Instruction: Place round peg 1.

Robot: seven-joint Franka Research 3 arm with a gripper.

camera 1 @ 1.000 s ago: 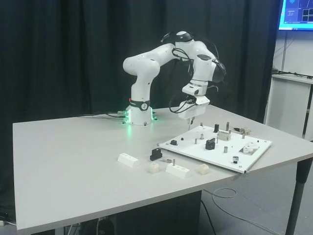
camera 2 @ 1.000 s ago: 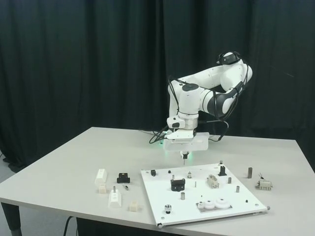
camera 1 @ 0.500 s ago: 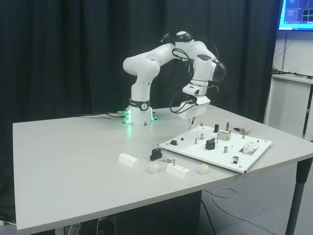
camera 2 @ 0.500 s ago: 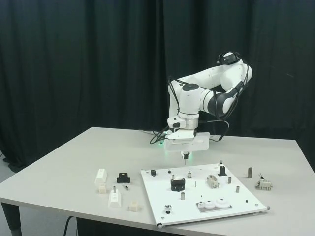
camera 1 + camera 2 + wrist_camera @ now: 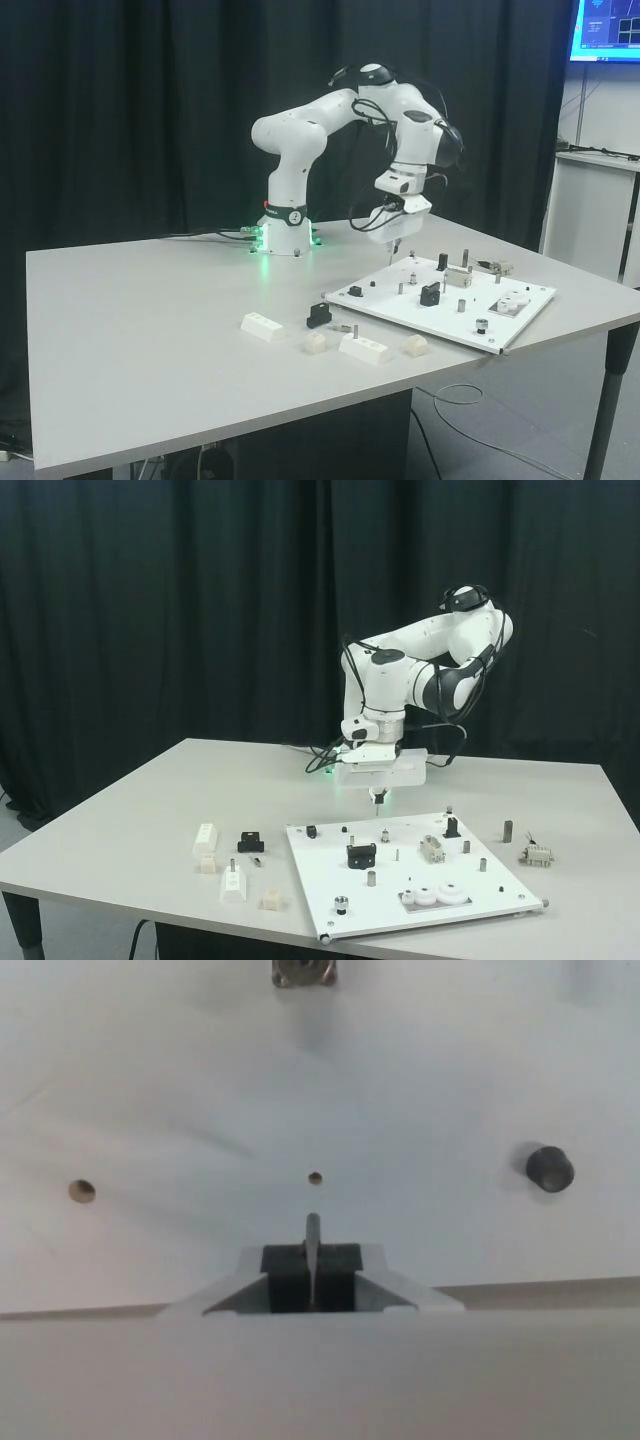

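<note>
Wrist view shows our pincer clenched on round peg 1, hovering over the white board near a small hole, seemingly just inside its edge.

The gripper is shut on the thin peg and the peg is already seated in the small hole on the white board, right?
Not seated. The gripper is shut on the peg, but the wrist view shows its tip short of the small hole, which is open. The second room view shows the gripper above the white board.
</note>
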